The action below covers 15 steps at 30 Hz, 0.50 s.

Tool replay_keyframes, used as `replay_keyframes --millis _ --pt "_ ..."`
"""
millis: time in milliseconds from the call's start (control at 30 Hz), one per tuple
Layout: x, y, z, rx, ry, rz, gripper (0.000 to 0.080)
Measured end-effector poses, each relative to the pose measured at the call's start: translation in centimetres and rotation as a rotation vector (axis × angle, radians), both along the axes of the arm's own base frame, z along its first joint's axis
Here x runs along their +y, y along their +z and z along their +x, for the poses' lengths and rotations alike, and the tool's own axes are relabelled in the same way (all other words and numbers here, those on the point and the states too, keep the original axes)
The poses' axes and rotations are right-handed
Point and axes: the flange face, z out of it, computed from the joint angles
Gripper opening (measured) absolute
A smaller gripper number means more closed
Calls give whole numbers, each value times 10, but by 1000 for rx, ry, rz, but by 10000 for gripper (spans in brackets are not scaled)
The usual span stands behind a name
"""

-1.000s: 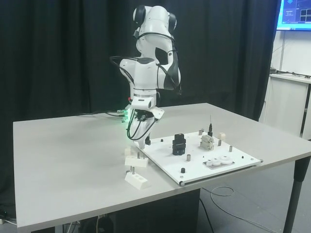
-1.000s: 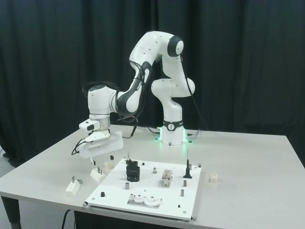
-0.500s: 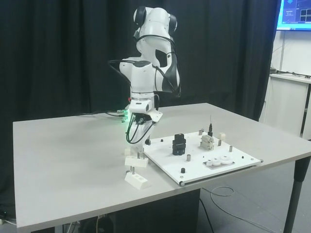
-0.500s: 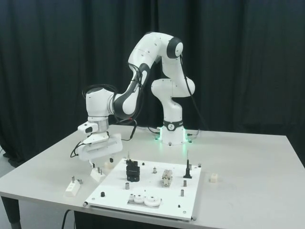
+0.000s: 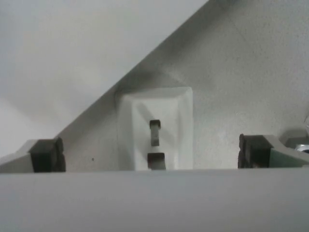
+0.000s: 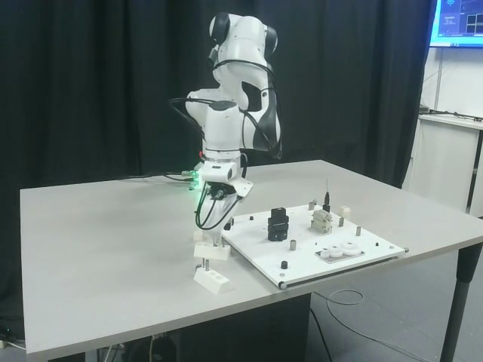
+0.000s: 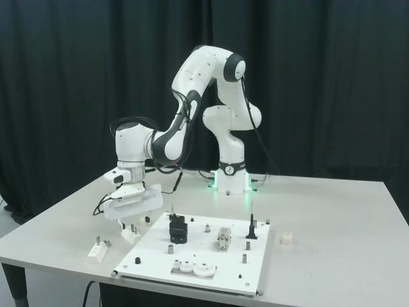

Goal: Pick square peg 1.

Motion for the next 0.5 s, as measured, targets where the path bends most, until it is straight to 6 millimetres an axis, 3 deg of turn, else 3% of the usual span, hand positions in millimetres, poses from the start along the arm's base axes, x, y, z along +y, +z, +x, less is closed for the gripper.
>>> replay_keyframes --millis 500 --pt "3 -9 2 4 -1 -2 800"
